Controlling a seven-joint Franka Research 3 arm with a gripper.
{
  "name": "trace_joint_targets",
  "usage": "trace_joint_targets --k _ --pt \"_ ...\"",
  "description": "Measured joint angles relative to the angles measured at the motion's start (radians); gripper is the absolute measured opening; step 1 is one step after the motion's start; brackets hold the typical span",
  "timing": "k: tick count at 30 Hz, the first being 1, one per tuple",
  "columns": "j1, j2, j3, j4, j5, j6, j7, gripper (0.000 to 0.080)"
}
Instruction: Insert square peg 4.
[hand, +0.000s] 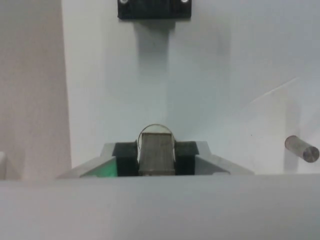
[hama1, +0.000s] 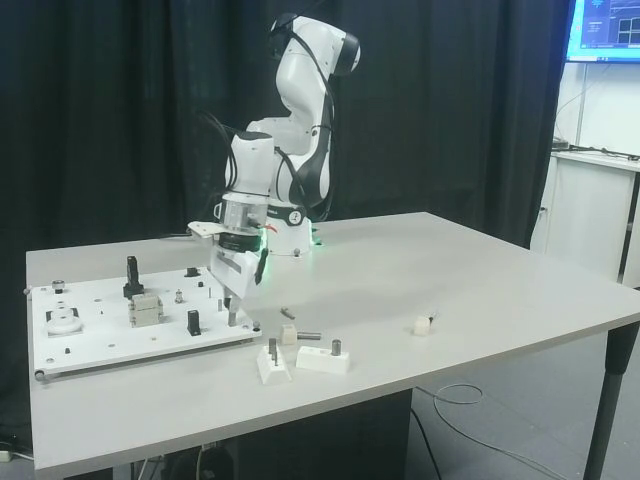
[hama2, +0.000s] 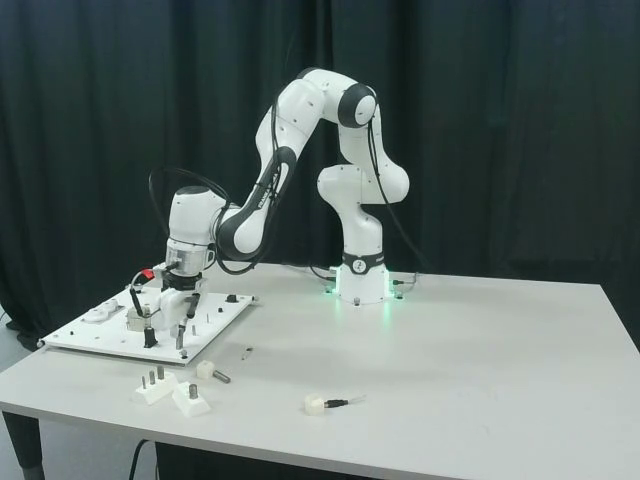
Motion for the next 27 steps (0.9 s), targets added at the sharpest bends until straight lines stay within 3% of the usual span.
trace_joint_targets --k 15,16,21,22,27 --pt "0.0 0.005 0.003 0.001 -0.001 0.02 -0.108 0.0153" --pt "0.0 0.004 0.003 0.002 -0.001 0.024 -0.107 0.0334" --pt "0.0 0.001 0.002 0.007 0.0 0.033 -0.064 0.0334" --pt "0.0 0.0 0.002 0.008 0.0 0.033 -0.053 0.0641" --pt "0.0 -0.005 0.002 0.014 0.0 0.033 -0.019 0.0641"
